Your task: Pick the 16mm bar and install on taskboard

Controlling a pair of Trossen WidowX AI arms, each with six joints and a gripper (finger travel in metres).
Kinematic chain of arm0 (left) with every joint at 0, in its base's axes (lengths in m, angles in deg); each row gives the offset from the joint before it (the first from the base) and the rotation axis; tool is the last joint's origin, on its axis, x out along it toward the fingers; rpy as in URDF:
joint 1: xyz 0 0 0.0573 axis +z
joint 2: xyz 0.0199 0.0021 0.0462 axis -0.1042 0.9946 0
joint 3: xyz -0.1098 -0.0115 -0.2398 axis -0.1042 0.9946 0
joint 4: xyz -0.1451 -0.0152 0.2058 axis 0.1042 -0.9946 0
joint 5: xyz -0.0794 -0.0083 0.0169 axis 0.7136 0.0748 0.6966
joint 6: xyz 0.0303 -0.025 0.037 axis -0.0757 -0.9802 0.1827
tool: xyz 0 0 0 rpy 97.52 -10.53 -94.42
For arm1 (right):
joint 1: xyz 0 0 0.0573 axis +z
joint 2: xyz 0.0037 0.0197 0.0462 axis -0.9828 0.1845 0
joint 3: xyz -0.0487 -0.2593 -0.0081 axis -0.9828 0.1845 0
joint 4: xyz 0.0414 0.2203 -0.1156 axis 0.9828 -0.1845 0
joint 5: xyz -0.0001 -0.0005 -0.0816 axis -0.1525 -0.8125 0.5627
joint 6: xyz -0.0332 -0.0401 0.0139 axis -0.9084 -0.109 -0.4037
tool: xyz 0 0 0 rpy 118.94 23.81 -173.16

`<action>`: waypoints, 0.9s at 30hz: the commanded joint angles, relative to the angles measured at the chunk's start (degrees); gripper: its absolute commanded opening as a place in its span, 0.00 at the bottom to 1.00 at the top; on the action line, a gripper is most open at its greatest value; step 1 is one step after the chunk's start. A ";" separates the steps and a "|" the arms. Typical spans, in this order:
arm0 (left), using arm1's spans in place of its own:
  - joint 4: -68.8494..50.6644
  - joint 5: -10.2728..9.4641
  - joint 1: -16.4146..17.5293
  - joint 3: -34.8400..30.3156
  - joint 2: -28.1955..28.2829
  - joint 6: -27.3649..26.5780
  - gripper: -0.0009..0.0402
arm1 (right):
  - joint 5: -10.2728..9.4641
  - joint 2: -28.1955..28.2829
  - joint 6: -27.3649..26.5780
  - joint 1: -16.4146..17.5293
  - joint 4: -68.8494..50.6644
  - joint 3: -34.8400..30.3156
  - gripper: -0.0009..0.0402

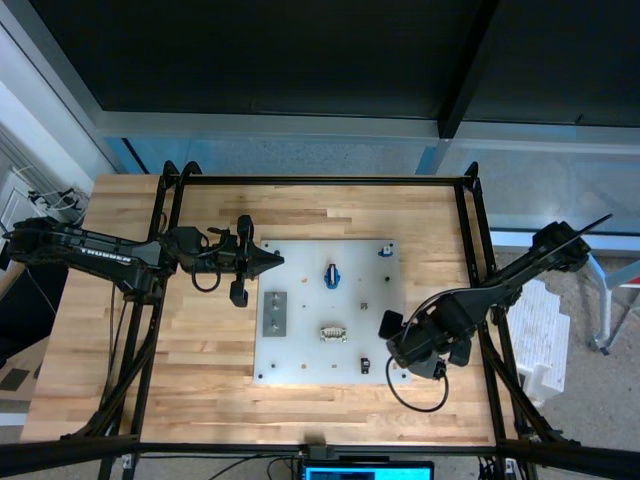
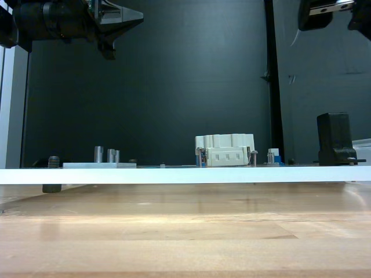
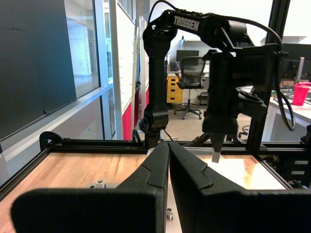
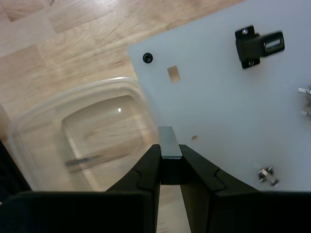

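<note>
Right tool (image 4: pixel 169 162) pinches the 16mm bar (image 4: pixel 168 143), held above taskboard (image 4: pixel 228 97) edge, beside clear plastic tray (image 4: pixel 87 136) on worktop (image 4: pixel 73 39). Left tool (image 3: pixel 168 148) pressed together, raised over taskboard's left edge.

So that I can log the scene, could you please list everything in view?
taskboard: one, white, table centre
metal block: one, grey, board's left part
knob: one, blue, board's far middle
connector: one, silver, mid-board
black part: one, board's near right
tray: one, clear, beside board corner
16mm bar: one, grey, in right claw
left claw: shut, empty, above board's left edge
right claw: shut on bar, above board's near-right corner
</note>
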 commanded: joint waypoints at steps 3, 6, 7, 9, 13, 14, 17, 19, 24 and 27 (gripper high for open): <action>0.00 0.00 0.00 0.00 0.02 0.00 0.02 | -0.33 3.43 -6.12 0.00 0.35 -2.84 0.02; 0.00 0.00 0.00 0.00 0.02 0.00 0.02 | -1.68 4.44 -8.61 0.00 1.38 -3.34 0.02; 0.00 0.00 0.02 0.00 0.02 0.00 0.02 | -2.25 4.52 -8.90 0.00 2.16 -3.26 0.02; 0.00 0.00 0.00 0.00 0.02 0.00 0.02 | -2.19 4.79 -10.10 0.00 3.30 -2.97 0.02; 0.02 0.00 0.02 0.00 0.02 0.00 0.02 | -2.14 5.49 -11.10 0.00 3.39 -2.95 0.02; 0.00 0.00 0.02 0.00 0.02 0.00 0.02 | -2.14 5.99 -11.43 0.02 3.65 -2.97 0.02; 0.02 0.00 0.02 0.00 0.02 0.00 0.02 | -2.71 6.82 -11.61 0.07 4.11 -2.97 0.02; 0.00 0.00 0.00 0.00 0.02 0.00 0.02 | -2.82 7.19 -12.24 0.07 4.55 -2.97 0.02; 0.00 0.00 0.02 0.00 0.02 0.00 0.02 | -2.69 7.80 -14.71 0.04 5.49 -2.95 0.02; 0.02 0.00 0.02 0.00 0.02 0.00 0.02 | -2.64 8.15 -16.11 0.07 5.92 -2.95 0.02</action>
